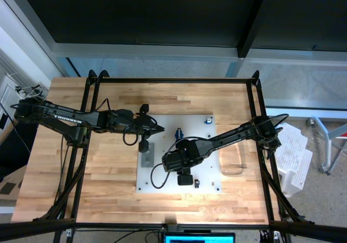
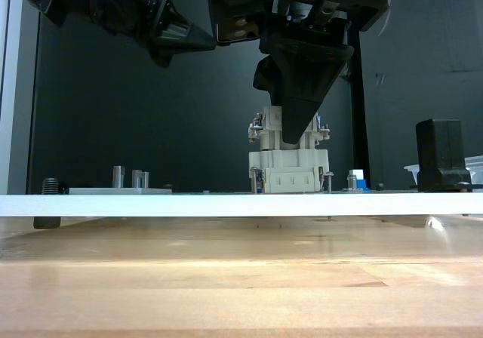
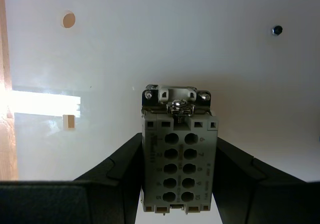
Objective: Pick the HAN10E connector and install on the hub
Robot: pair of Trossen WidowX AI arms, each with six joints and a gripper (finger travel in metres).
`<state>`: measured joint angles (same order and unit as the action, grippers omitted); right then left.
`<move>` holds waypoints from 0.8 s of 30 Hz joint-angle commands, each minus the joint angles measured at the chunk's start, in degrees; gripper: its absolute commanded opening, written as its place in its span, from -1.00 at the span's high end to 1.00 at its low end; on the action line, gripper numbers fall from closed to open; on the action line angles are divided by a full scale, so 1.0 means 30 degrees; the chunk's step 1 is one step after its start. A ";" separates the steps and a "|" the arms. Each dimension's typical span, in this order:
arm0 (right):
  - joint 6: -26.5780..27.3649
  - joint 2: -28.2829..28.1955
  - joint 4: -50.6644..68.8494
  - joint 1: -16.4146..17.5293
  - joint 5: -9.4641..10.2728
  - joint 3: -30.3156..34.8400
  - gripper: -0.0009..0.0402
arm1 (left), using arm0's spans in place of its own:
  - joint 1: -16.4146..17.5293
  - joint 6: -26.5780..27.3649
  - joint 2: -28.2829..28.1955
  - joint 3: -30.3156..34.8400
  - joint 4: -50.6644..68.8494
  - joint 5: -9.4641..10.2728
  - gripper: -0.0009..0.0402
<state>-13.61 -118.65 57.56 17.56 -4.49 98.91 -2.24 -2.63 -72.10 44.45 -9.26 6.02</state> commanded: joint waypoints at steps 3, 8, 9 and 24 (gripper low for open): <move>-0.0474 -0.0007 -0.0007 -0.0109 -0.0160 -0.0015 0.44 | 0.0000 -0.0007 0.0000 0.0007 -0.0007 -0.0007 0.89; -0.0656 -0.0007 -0.0029 -0.0109 -0.0168 -0.0022 0.44 | 0.0000 -0.0007 0.0000 0.0007 -0.0015 -0.0007 0.89; -0.0466 -0.0007 -0.0036 -0.0109 -0.0168 -0.0022 0.44 | 0.0000 -0.0007 0.0000 0.0007 -0.0007 -0.0007 0.89; -0.0386 -0.0007 -0.2922 -0.0058 -0.0153 -0.2565 0.44 | -0.0007 -0.0007 0.0000 0.0007 -0.0044 -0.0007 0.89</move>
<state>-14.70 -118.13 49.54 17.37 -5.10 92.09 -2.24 -2.63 -72.10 44.45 -9.26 6.00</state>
